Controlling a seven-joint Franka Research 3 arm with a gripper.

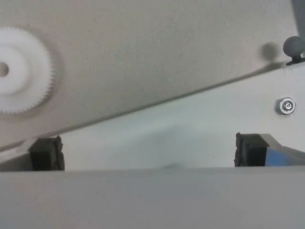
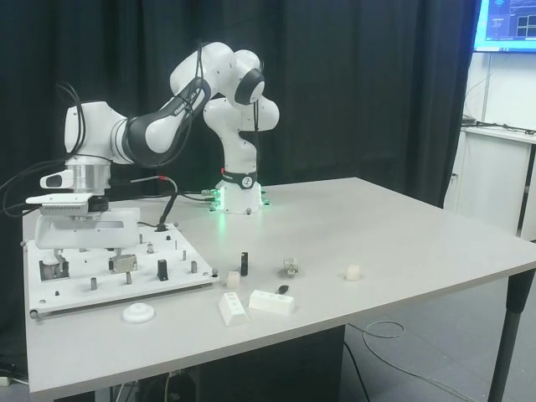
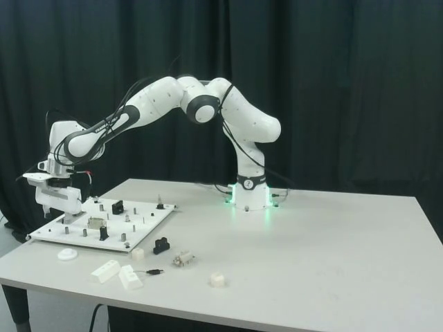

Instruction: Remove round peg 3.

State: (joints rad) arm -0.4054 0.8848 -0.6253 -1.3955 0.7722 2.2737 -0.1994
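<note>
Wrist view shows the gripper (image 1: 147,151) spread wide over the white board (image 1: 200,124), beside a white gear (image 1: 19,70); which upright peg is peg 3, I cannot tell.

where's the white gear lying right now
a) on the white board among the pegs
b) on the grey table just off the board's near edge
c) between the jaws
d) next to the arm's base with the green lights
b, the white gear lies on the grey table just off the edge of the white board, apart from the gripper, which hovers over the board's far end.
</note>
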